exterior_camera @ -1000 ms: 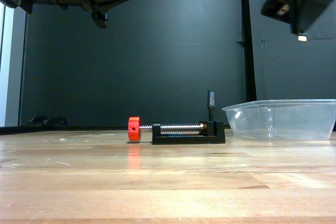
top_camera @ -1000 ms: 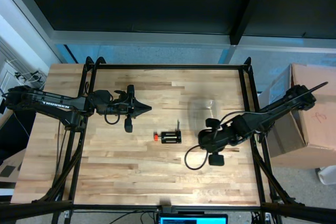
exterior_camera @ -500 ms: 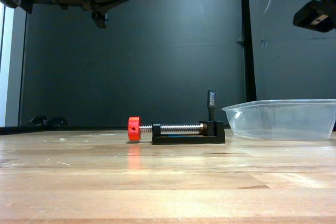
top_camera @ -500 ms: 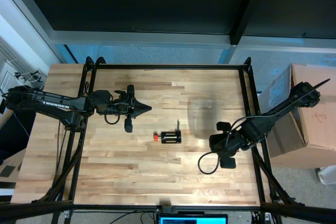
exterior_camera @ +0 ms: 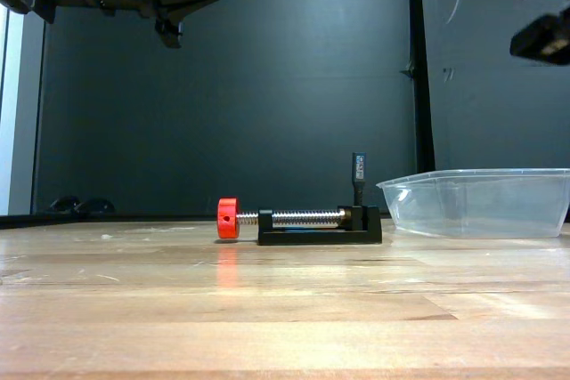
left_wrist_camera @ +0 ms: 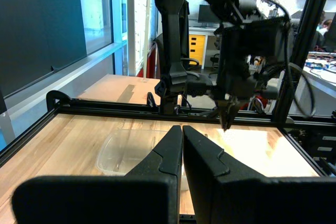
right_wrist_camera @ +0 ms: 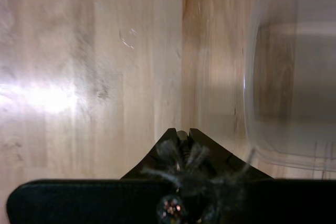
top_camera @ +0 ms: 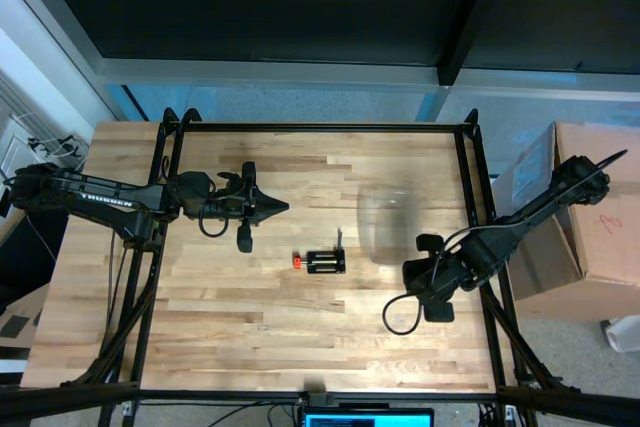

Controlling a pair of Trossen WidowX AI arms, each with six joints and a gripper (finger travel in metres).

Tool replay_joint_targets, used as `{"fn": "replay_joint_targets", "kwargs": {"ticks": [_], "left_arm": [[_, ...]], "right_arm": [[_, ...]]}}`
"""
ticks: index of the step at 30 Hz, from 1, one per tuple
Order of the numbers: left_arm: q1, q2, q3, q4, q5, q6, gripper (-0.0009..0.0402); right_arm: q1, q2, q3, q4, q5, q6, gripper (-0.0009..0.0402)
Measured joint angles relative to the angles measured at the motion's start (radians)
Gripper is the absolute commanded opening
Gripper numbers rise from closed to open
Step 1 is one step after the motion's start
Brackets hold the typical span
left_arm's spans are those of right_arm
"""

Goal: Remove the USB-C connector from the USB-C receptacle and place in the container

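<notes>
The USB-C connector [exterior_camera: 358, 169] stood upright, fully seated in the USB-C receptacle [exterior_camera: 365, 214] at 1 end of a black clamp [exterior_camera: 312, 236] on the counter [exterior_camera: 267, 309]; the clear container [exterior_camera: 481, 202] sat just beside it; the left claw [top_camera: 282, 208] hung high over the counter's left part, fingers pressed together, empty; the right claw [right_wrist_camera: 181, 132] hovered above the counter beside the container's near end, fingers likewise together, holding nothing.

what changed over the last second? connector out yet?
The right gripper, shut and holding nothing, moved rightward and up, away from the vise; it now hangs off the container's near side. The left gripper, shut, stayed high over the table's left part. The USB-C connector stayed upright in its receptacle.
</notes>
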Motion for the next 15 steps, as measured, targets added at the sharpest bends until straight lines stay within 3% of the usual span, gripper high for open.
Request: {"fn": "replay_joint_targets", "kwargs": {"ticks": [4,15], "left_arm": [[0.000,0.000,0.000,0.000,0.000,0.000,0.0000],[0.000,0.000,0.000,0.000,0.000,0.000,0.0000]], "right_arm": [[0.000,0.000,-0.051,0.032,0.000,0.026,0.0034],[0.002,0.000,-0.156,0.137,0.000,0.093,0.0168]]}}
